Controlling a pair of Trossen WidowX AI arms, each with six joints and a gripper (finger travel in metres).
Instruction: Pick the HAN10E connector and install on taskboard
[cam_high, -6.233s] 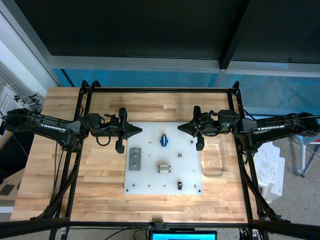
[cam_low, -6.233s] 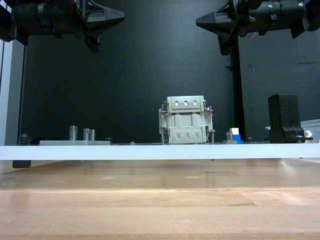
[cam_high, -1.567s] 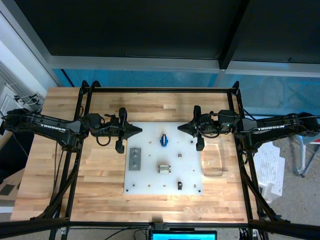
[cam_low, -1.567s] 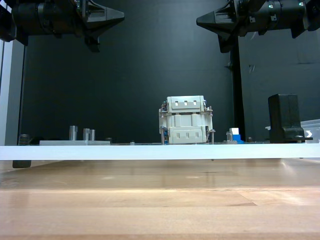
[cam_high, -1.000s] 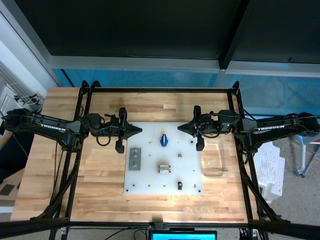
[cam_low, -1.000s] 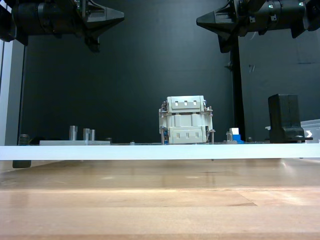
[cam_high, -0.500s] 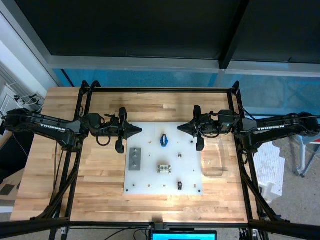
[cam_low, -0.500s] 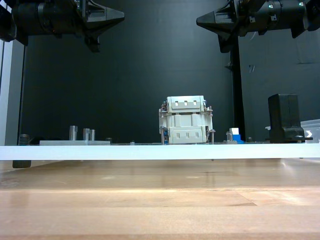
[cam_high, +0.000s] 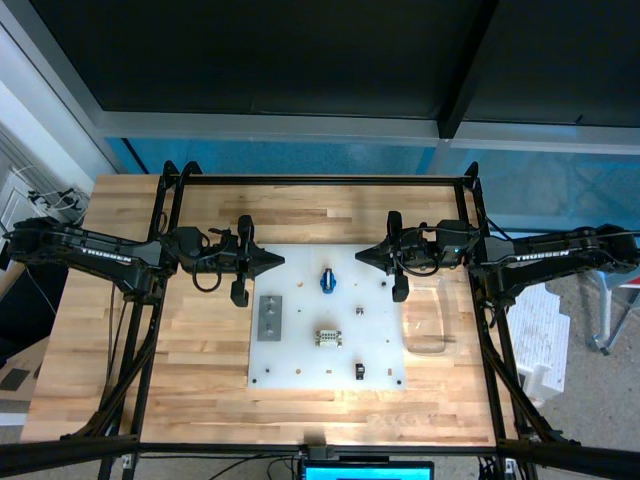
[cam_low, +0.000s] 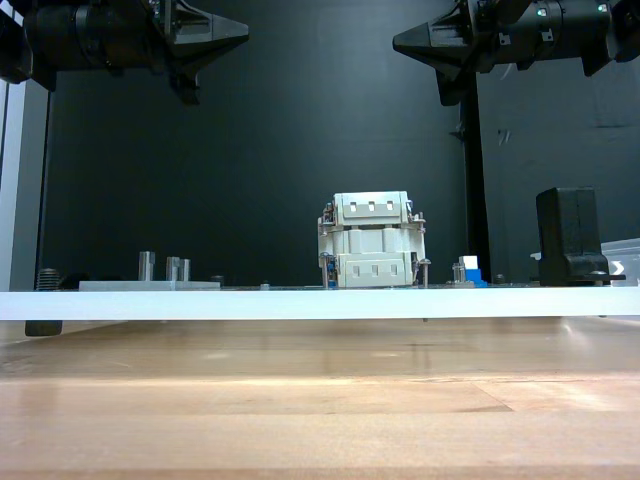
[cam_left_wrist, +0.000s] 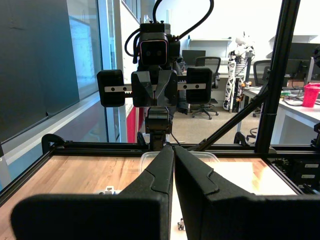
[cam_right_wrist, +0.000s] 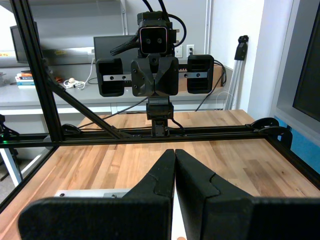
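The white taskboard (cam_high: 300, 355) lies flat in the middle of the table. The grey-beige HAN10E connector (cam_high: 328, 338) stands on it near its middle, touched by neither arm. In the low view the connector (cam_low: 372, 218) sits on top of a matching beige base. My left gripper (cam_high: 278, 260) hovers high over the board's far left corner, fingers shut and holding nothing. My right gripper (cam_high: 360, 254) hovers over the far right side, also shut and holding nothing. Both tips point inward, left gripper (cam_low: 240, 32) and right gripper (cam_low: 398, 42) well above the connector. The wrist views show each pair of fingers pressed together: left gripper (cam_left_wrist: 173, 149), right gripper (cam_right_wrist: 175, 151).
On the board are a grey metal block (cam_high: 270, 316) at the left, a blue part (cam_high: 328, 281) at the far middle and a small black part (cam_high: 359, 372) near the front. A clear plastic container (cam_high: 430, 320) lies right of the board. Black frame rails (cam_high: 320, 181) border the table.
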